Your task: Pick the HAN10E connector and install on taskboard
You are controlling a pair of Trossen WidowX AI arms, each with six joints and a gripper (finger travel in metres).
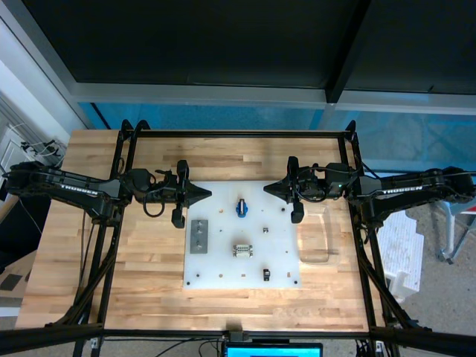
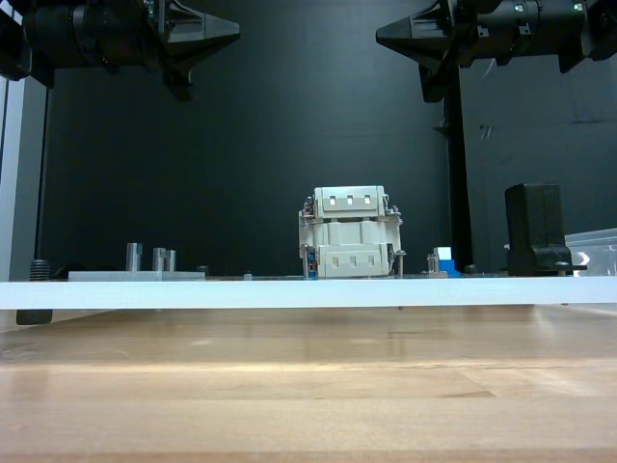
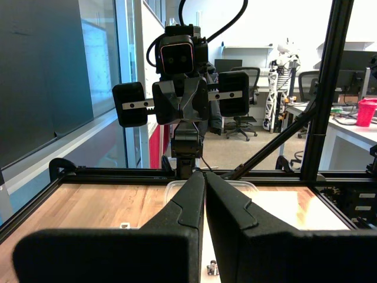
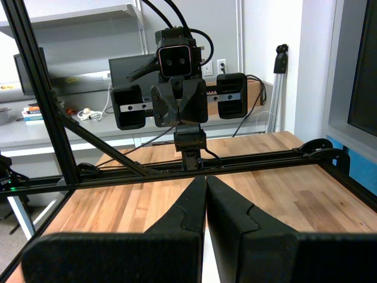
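Observation:
The HAN10E connector [image 1: 242, 251] is a small beige-grey block with metal ends, standing on the white taskboard [image 1: 216, 274] near its middle; in the low view the connector [image 2: 349, 234] rises upright from the board's edge [image 2: 289, 291]. My left gripper [image 1: 207, 193] hovers shut above the board's far left corner, pointing right. My right gripper [image 1: 268, 188] hovers shut above the far right part, pointing left. Both are high above the board and hold nothing. In each wrist view the fingers [image 3: 203, 203] [image 4: 205, 203] meet, facing the other arm.
On the board stand a grey metal block with holes [image 1: 199, 236], a blue clip [image 1: 242, 207] and black fittings [image 1: 268, 275]. A clear plastic tray [image 1: 316, 236] lies just right of the board. A black frame [image 1: 238, 135] rims the wooden table.

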